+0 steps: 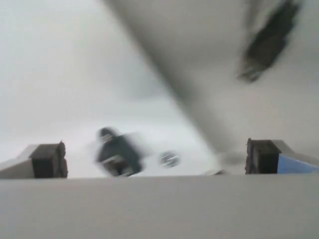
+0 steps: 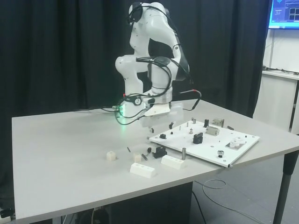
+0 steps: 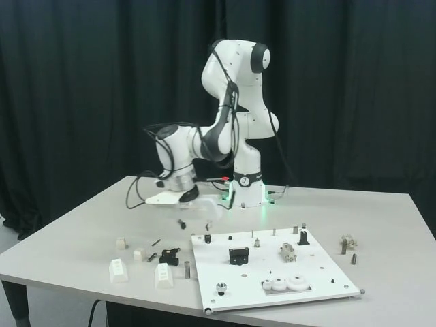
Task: Remove BNC.
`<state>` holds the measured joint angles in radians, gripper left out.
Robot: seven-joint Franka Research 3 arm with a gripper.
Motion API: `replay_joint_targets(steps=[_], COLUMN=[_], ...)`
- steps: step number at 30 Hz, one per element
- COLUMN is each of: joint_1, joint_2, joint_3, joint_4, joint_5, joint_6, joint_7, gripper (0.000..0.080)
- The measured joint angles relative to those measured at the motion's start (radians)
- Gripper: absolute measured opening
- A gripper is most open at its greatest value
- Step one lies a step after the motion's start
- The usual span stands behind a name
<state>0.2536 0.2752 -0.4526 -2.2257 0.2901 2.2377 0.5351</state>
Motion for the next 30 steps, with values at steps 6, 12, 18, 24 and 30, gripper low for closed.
replay_joint_targets(steps=[6,12,18,24,30], joint_1=[0.068,0.130,0.189,0.237,0.281], joint_2=[-0.044,-0.077,-0.099,-0.117,-0.131], joint_3=[0.006,0.018,0.028,0.045,0.060], joint_4=[-0.054,-0.098,-0.134,-0.158,-0.179], joint_5=[0.001,0.001,0.001,0.001,0.000], joint_6=[0.001,0.018,0.056,0.100,0.150], joint_7=[0.101,0.206,0.320,0.479,0.629], gripper=[0.0800,0.0800,0.0800,0.0800,0.0800])
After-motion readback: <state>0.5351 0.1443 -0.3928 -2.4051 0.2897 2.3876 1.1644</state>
